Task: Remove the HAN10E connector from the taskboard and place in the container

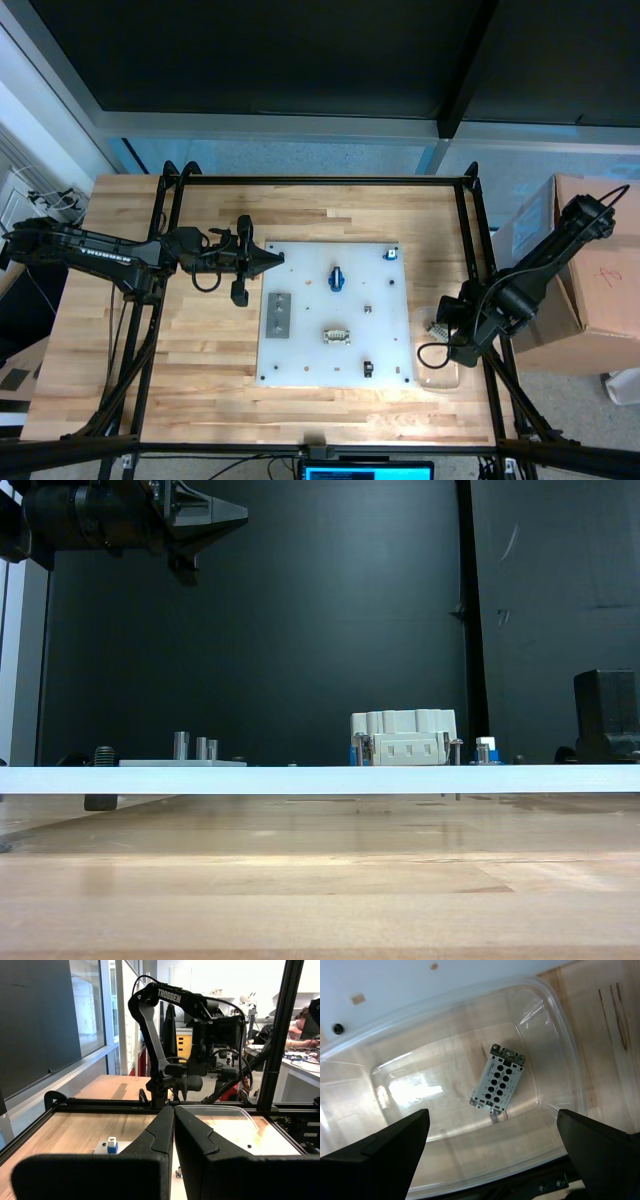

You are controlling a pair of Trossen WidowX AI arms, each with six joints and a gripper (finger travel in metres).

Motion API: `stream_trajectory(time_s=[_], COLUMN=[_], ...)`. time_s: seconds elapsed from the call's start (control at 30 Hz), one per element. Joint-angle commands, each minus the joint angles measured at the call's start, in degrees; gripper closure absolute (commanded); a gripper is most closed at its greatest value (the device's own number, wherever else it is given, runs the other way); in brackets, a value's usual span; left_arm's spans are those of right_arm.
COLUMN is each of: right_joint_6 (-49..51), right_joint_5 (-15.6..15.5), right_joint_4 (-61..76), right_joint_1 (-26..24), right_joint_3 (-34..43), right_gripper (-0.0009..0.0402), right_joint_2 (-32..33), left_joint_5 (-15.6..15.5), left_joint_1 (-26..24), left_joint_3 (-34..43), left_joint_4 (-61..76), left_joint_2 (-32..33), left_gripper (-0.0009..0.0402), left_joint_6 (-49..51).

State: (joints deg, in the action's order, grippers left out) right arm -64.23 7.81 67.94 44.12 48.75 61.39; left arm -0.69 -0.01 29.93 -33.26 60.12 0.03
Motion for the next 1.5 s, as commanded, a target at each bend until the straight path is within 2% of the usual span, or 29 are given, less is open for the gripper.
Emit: stream_trajectory(time_s=[0.03, 0.37, 0.57, 0.7, 1.07, 1.2, 1.4, 1.5], right_joint_6=[-0.07, -0.68, 5.51, 14.1, 46.73, 55.91, 60.74, 61.0], right_joint_5=[-0.04, 0.0, 4.57, 4.7, 3.85, -0.72, -8.72, -12.83], right_joint_4=[0.57, 0.13, -7.39, -14.16, -35.89, -45.62, -63.87, -75.63], right_joint_1=[0.0, -0.02, -2.43, -8.52, -30.69, -37.2, -45.83, -48.81], right_joint_3=[1.25, 1.22, 1.22, 1.22, 1.2, 1.18, -2.97, -6.69], right_gripper=[0.0043, 0.0064, 0.0128, 0.0179, 0.0294, 0.0327, 0.039, 0.039], right_joint_2=[0.0, 0.0, 0.0, 0.0, 0.0, 0.0, -0.31, -0.24], left_joint_5=[0.0, 0.0, 0.0, 0.0, 0.0, 0.0, 0.0, 0.0], left_joint_1=[0.0, 0.02, 0.02, 0.02, 0.02, 0.0, 0.0, 0.02], left_joint_3=[0.02, 0.02, 0.02, 0.02, 0.02, 0.02, 0.02, 0.02], left_joint_4=[0.0, 0.0, 0.0, 0.0, 0.0, 0.0, 0.0, 0.0], left_joint_2=[0.0, 0.0, 0.0, 0.0, 0.0, 0.0, 0.0, 0.0], left_gripper=[0.0393, 0.0393, 0.0393, 0.0393, 0.0393, 0.0393, 0.0393, 0.0393], left_joint_6=[0.0, 0.0, 0.0, 0.0, 0.0, 0.0, 0.0, 0.0])
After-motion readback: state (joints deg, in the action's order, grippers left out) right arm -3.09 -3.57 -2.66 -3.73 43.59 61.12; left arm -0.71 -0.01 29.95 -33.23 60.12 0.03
